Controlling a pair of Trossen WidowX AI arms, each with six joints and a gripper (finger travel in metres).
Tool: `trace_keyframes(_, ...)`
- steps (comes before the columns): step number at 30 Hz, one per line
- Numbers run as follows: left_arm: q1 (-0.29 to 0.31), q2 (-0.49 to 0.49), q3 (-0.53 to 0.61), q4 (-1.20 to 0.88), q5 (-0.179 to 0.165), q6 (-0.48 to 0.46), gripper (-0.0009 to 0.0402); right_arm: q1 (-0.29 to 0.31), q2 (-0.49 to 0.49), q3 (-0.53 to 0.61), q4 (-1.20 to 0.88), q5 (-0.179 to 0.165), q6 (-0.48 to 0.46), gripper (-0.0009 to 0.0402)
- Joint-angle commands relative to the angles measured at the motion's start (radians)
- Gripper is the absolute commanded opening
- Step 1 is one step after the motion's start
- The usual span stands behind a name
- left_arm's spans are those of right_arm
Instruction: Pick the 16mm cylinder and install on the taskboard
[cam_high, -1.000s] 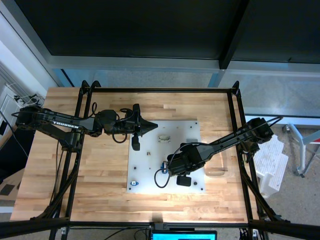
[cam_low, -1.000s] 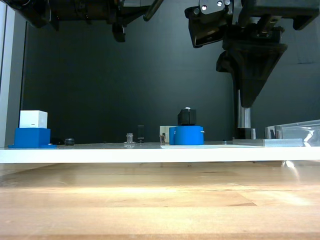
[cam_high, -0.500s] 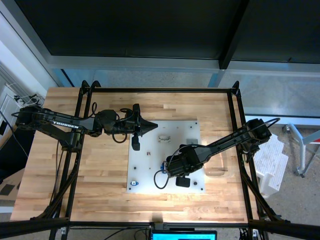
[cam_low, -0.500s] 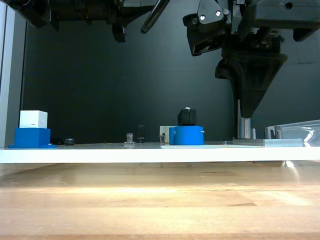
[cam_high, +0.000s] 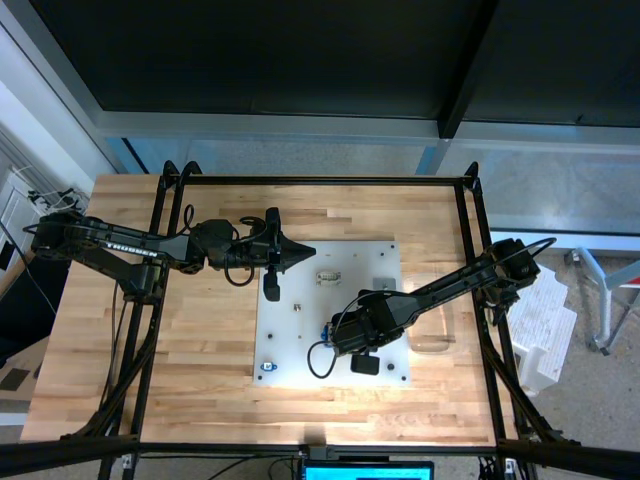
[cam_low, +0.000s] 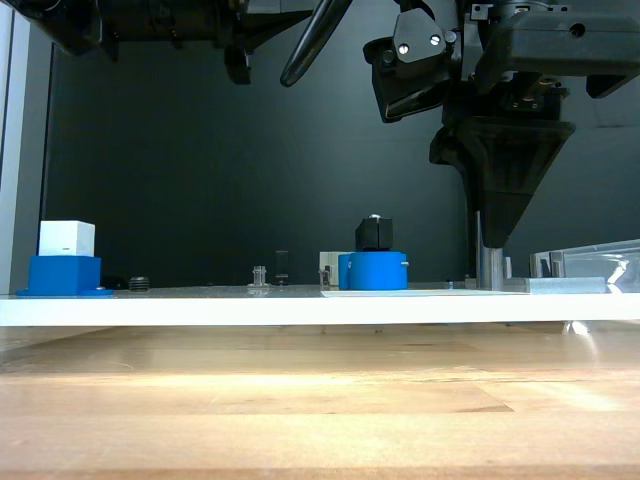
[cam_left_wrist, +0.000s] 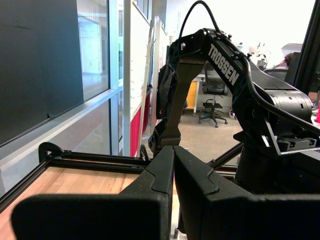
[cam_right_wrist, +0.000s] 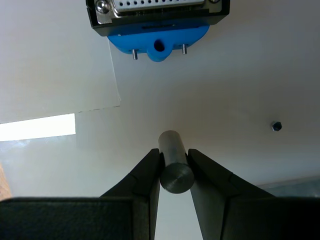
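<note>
While left gripper hangs closed nearby, right gripper fingers pinch smooth grey 16mm cylinder, seemingly touching taskboard.

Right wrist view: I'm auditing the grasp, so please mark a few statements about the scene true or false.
1. The right gripper is shut on the 16mm cylinder. True.
2. The 16mm cylinder lies flat on the taskboard. False: it is held upright, as the low view shows.
3. The left gripper is open. False: it is shut, raised near the taskboard's far left corner.
4. The right gripper is over the taskboard. True.
</note>
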Motion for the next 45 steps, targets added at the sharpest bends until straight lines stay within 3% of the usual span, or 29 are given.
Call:
trace_keyframes(1,0.000,0.000,0.000,0.000,0.000,0.000,0.0000,0.000,0.000,0.000,-0.002,0.001,0.000,0.0000)
trace_keyframes(32,0.000,0.000,0.000,0.000,0.000,0.000,0.0000,0.000,0.000,-0.066,0.103,0.000,-0.002,0.0002)
trace_keyframes(45,0.000,0.000,0.000,0.000,0.000,0.000,0.0000,0.000,0.000,-0.066,0.103,0.000,-0.008,0.0105)
